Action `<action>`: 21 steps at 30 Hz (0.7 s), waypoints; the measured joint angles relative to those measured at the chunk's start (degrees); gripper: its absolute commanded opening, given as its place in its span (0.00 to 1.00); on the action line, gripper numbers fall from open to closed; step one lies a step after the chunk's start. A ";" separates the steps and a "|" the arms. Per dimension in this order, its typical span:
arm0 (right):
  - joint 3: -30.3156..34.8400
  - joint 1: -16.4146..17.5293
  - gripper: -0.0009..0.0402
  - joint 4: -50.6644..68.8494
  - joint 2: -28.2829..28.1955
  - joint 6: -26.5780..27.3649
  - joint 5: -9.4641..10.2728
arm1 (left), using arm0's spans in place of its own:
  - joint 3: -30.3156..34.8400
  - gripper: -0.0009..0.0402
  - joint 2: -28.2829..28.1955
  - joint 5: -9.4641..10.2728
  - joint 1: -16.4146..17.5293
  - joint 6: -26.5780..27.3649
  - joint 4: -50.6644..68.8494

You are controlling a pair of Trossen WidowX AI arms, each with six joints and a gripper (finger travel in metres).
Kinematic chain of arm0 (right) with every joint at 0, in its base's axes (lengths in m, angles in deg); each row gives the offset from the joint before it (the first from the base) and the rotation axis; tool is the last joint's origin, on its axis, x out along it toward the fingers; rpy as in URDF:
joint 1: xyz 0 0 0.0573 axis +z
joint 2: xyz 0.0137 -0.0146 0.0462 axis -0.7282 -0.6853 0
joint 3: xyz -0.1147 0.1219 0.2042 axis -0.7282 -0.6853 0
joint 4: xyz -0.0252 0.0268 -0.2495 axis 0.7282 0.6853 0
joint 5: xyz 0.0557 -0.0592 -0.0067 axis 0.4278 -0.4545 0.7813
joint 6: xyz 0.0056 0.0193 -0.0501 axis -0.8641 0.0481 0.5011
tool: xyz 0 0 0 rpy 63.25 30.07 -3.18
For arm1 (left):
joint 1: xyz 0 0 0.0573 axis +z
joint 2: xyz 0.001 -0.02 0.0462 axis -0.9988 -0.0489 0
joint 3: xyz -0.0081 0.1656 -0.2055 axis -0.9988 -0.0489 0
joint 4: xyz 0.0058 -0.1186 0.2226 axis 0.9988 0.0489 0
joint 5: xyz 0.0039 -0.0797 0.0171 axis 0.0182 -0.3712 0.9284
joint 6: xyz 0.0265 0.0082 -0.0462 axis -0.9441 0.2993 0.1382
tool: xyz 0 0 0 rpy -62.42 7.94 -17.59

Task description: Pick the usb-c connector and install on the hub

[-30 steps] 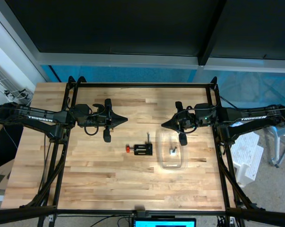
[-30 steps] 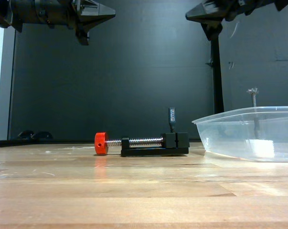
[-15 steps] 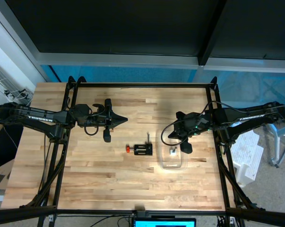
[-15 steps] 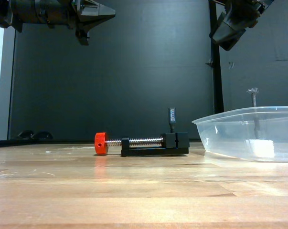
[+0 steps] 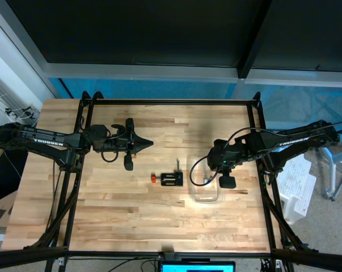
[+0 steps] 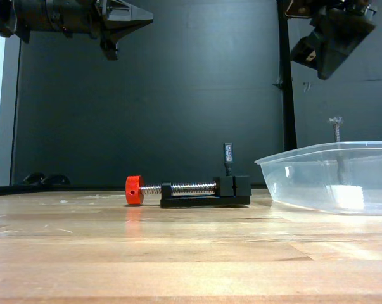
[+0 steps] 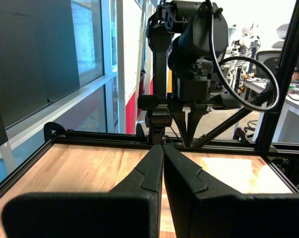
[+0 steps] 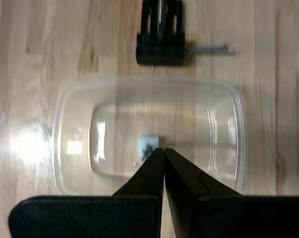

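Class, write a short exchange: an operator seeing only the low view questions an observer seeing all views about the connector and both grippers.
Operator: Where in the tray is the connector?
Observer: The usb-c connector sits near the middle of the clear tray's floor.
Operator: Is the right gripper over it?
Observer: Roughly; the right gripper hangs above the tray, shut and empty.
Operator: And the left gripper?
Observer: The left gripper is shut, over the table's left half, away from the hub.

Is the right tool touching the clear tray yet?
Apart. The low view shows the right tool high above the clear tray, dark gap between; left tool hangs far left.
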 measured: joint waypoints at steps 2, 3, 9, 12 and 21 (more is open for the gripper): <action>0.00 0.09 0.05 0.87 -0.76 -0.07 0.00 | -0.02 0.02 0.00 0.00 0.00 0.02 0.00; 0.02 0.22 0.07 1.25 -1.31 -0.07 0.02 | -0.02 0.02 0.00 0.00 0.00 0.02 0.00; 0.02 0.85 0.26 3.82 -4.90 -1.46 -0.92 | -0.02 0.02 0.00 0.00 0.00 0.02 -0.02; 0.00 1.27 0.36 3.87 -6.34 -2.45 -1.84 | -0.02 0.02 0.02 0.00 0.00 0.02 0.00; -3.10 2.27 0.47 0.20 -8.31 -4.04 -2.08 | -0.02 0.02 0.02 0.00 0.00 0.02 -0.02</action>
